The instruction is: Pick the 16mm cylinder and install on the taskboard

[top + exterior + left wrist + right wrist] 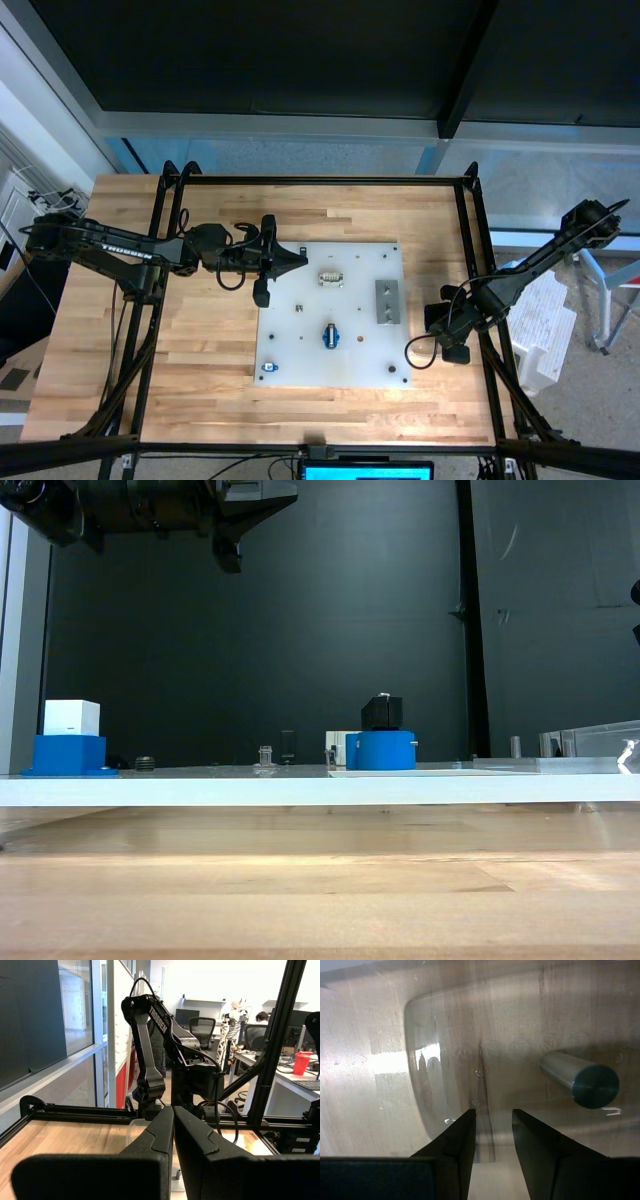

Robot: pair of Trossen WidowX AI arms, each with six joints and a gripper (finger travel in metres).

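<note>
Right gripper point(493, 1112) poised near the metal peg point(577, 1077)

At the table's 3 o'clock edge, it hangs empty over the clear tray point(412, 1060), with only a narrow gap between its fingers. The peg lies on its side, outside them. Best to widen, shift across and straddle the peg's round sides squarely. The left gripper point(300, 258), fingers together, hovers at 10 o'clock of the white board point(300, 340).

In the low view, the left pincer point(272, 498) is cropped at the upper edge. The clear tray point(427, 1085) beneath the right pincer point(493, 1112) runs out of frame.
</note>
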